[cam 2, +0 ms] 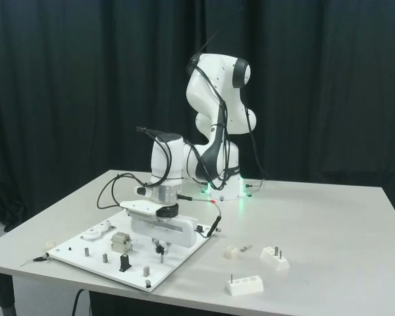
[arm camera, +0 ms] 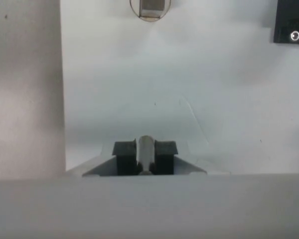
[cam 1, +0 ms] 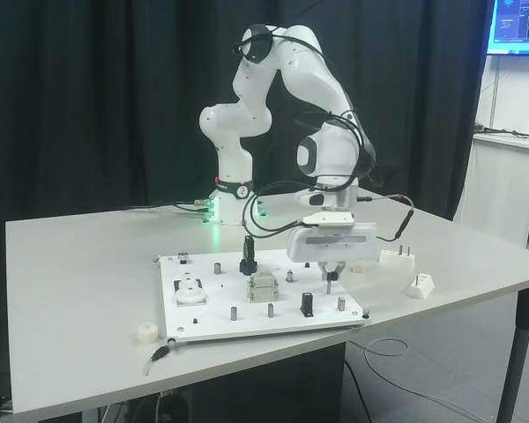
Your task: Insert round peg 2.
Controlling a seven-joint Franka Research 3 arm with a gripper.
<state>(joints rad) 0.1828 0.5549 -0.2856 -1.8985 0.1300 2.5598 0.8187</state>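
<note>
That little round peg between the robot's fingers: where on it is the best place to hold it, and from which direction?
The round peg is a slim upright cylinder, so it is best pinched on its upper shank from straight above, one finger on each curved side. The gripper already holds it that way, leaving the lower end free to enter a hole in the white board.

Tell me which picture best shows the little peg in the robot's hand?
The wrist view: the peg fills the middle, clamped between the hand's black fingers. In the first room view the peg is a tiny stub under the hand; in the second, the peg is barely visible.
</note>
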